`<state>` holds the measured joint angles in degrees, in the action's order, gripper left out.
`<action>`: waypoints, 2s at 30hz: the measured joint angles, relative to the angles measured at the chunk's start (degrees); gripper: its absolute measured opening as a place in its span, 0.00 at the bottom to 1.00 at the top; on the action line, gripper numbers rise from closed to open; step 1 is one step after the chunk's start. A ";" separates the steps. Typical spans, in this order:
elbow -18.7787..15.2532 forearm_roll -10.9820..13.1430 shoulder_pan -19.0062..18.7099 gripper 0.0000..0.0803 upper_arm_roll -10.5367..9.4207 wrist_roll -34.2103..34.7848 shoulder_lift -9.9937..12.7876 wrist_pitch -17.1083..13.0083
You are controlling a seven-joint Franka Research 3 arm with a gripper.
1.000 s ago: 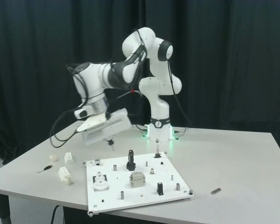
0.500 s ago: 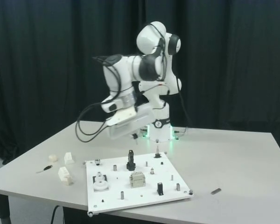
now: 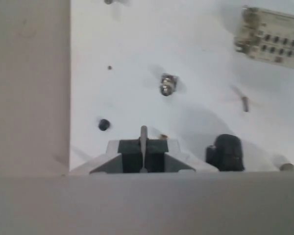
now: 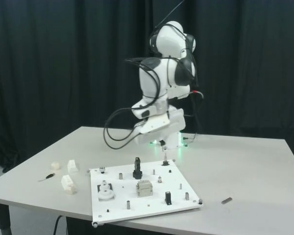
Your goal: Insert round peg 1.
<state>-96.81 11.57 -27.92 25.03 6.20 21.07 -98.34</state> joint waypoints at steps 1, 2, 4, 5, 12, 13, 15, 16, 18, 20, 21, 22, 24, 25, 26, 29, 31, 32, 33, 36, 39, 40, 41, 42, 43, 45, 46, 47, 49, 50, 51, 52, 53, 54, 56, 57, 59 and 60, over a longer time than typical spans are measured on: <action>-0.16 -0.29 -0.29 0.02 -0.21 0.22 -0.01 0.00; -0.31 -0.65 -0.55 0.02 -0.45 0.44 -0.02 0.00; -0.57 -1.25 -0.93 0.02 -0.91 0.98 -0.02 -0.07; -0.67 -1.51 -1.07 0.02 -1.15 1.32 -0.02 -0.14; -1.40 -2.77 -1.24 0.02 -3.31 3.56 -0.15 -1.17; -1.71 -2.91 -1.24 0.02 -3.64 3.96 -0.28 -1.51; -2.57 -3.21 -1.24 0.02 -4.24 4.69 -0.64 -2.35; -3.01 -3.34 -1.25 0.02 -4.50 5.04 -0.84 -2.82; -4.16 -3.71 -1.26 0.02 -5.04 6.08 -1.35 -4.08; -5.41 -4.31 -1.27 0.02 -5.49 7.41 -1.89 -5.51; -6.05 -4.59 -1.28 0.02 -5.67 8.21 -2.15 -6.29; -6.70 -4.88 -1.28 0.02 -5.84 9.03 -2.42 -7.04; -8.06 -5.57 -1.31 0.02 -6.10 10.76 -2.94 -8.57; -8.82 -5.87 -1.33 0.02 -6.19 11.66 -3.20 -9.39; -9.58 -6.15 -1.33 0.02 -6.27 12.49 -3.47 -10.23; -11.95 -6.92 -1.33 0.02 -6.46 14.33 -4.22 -12.67; -13.66 -7.24 -1.34 0.02 -6.56 15.06 -4.74 -14.46; -14.51 -7.33 -1.34 0.02 -6.60 15.23 -5.01 -15.30; -15.36 -7.36 -1.34 0.02 -6.65 15.37 -5.30 -16.13; -17.83 -7.36 -1.35 0.02 -6.88 15.66 -6.27 -18.24; -20.16 -7.37 -1.36 0.02 -7.23 15.73 -7.41 -20.14; -20.94 -7.37 -1.36 0.02 -7.36 15.74 -7.83 -20.77; -21.65 -7.38 -1.36 0.02 -7.47 15.74 -8.22 -21.36; -22.33 -7.40 -1.37 0.02 -7.56 15.74 -8.59 -21.88; -22.94 -7.40 -1.37 0.02 -7.64 15.74 -8.94 -22.37; -24.13 -7.41 -1.37 0.02 -7.77 15.74 -9.62 -23.33; -24.67 -7.41 -1.37 0.02 -7.82 15.74 -9.93 -23.85; -25.18 -7.41 -1.37 0.02 -7.88 15.73 -10.19 -24.29; -26.04 -7.41 -1.37 0.02 -8.00 15.70 -10.63 -25.23; -26.49 -7.41 -1.37 0.02 -8.06 15.69 -10.80 -25.75; -26.88 -7.41 -1.37 0.02 -8.12 15.68 -10.96 -26.28; -27.26 -7.41 -1.37 0.02 -8.17 15.68 -11.09 -26.76; -27.63 -7.41 -1.37 0.02 -8.21 15.68 -11.18 -27.26; -28.00 -7.41 -1.37 0.02 -8.26 15.68 -11.23 -27.74; -28.68 -7.41 -1.37 0.02 -8.31 15.68 -11.27 -28.77; -29.02 -7.41 -1.37 0.02 -8.32 15.68 -11.27 -29.26; -29.76 -7.43 -1.37 0.02 -8.31 15.68 -11.27 -30.28; -30.12 -7.44 -1.37 0.02 -8.31 15.68 -11.27 -30.86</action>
<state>-126.93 4.13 -29.29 16.72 21.88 9.80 -129.20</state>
